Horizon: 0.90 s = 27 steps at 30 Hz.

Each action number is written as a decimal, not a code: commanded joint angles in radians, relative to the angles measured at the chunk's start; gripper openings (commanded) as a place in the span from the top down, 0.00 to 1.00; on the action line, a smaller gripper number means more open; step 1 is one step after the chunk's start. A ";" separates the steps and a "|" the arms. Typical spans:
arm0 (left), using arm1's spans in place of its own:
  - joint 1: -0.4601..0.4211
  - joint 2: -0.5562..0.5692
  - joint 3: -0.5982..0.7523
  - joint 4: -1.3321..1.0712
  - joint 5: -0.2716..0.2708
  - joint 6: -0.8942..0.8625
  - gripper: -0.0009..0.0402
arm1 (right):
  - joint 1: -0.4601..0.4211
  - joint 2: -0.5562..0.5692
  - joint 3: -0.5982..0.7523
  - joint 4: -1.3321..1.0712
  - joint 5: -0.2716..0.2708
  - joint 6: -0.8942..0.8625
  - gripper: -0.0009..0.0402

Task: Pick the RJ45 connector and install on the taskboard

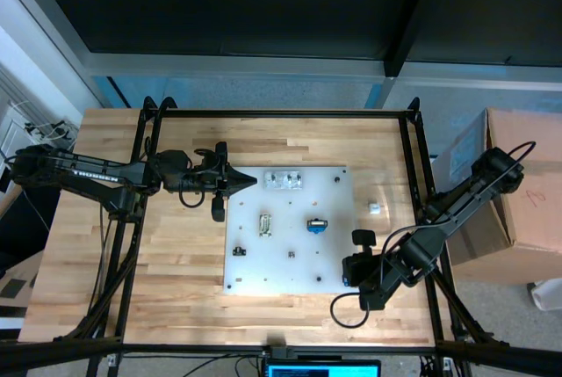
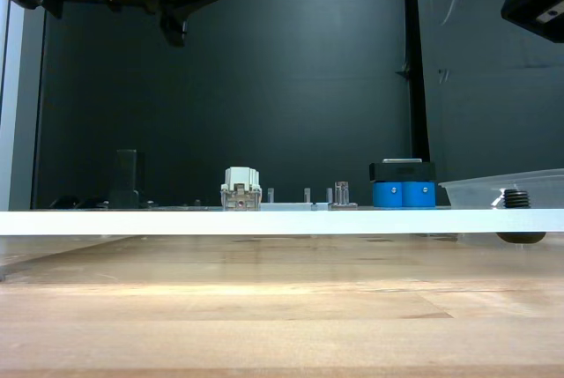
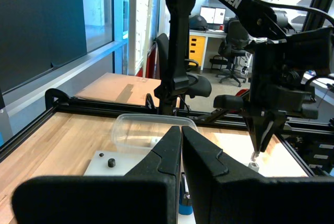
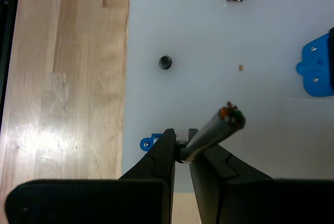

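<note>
the right gripper (image 4: 180, 141) hangs over the near right corner of the flat white task board (image 1: 263, 263), its black fingers pinched tight on the rj45 connector (image 4: 215, 126). a short grey cable stub juts out from between the fingers, with coloured wire ends showing at its tip. the left wrist view shows the held part pointing down at the board, just above a small metal fitting (image 3: 254, 166); whether the two touch cannot be told.

the left gripper (image 1: 250, 181) hovers high over the board's far left corner, level and pointing toward the right arm. its two fingers are pressed together with nothing between them.

a blue block with a black top (image 1: 316, 225) sits near the board's middle, and a clear plastic tray (image 3: 141, 130) lies at the board's far edge, under the left gripper's tip. a small white piece (image 1: 376, 208) rests on the pale wooden table (image 1: 158, 254), just off the board's right edge.
</note>
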 commanded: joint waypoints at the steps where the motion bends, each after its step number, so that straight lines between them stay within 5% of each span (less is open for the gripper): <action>1: 0.000 0.000 0.000 0.000 0.000 0.000 0.98 | 0.002 0.001 -0.014 0.018 0.000 -0.015 0.98; 27: 0.000 0.000 0.000 0.000 0.000 0.000 0.98 | 0.031 0.001 -0.027 0.037 0.022 -0.022 0.98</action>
